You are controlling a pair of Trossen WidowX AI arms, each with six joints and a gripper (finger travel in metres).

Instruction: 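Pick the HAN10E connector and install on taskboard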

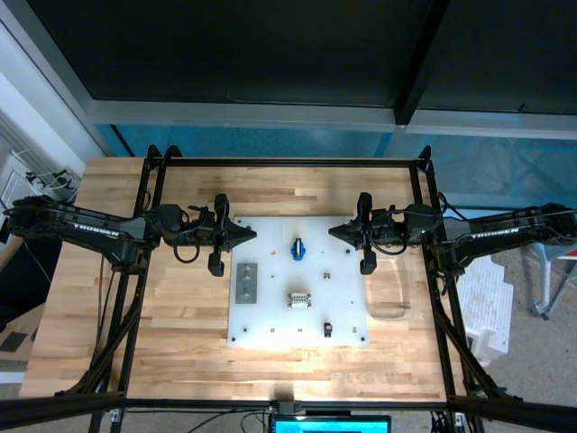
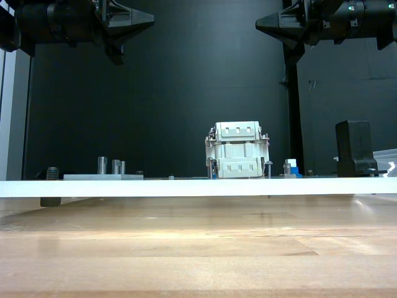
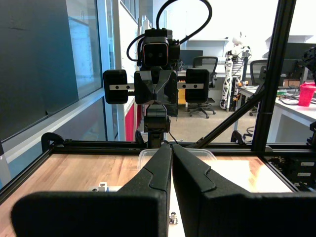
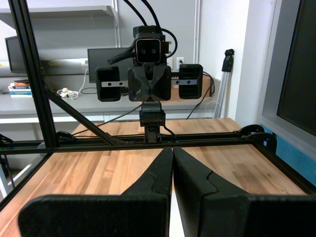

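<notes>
HAN10E connector stands upright on the taskboard, just near of centre, untouched.
Left gripper and right gripper hover high over the board's far corners, fingers pressed together, empty. Likely next step: open wide, descend squarely, and grip the block's flat sides.

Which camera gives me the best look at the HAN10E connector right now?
Low view: the HAN10E connector stands side-on, large, on the taskboard. High view shows it small from above; wrist views miss it. The left gripper and right gripper hover shut near the board's far corners.
</notes>
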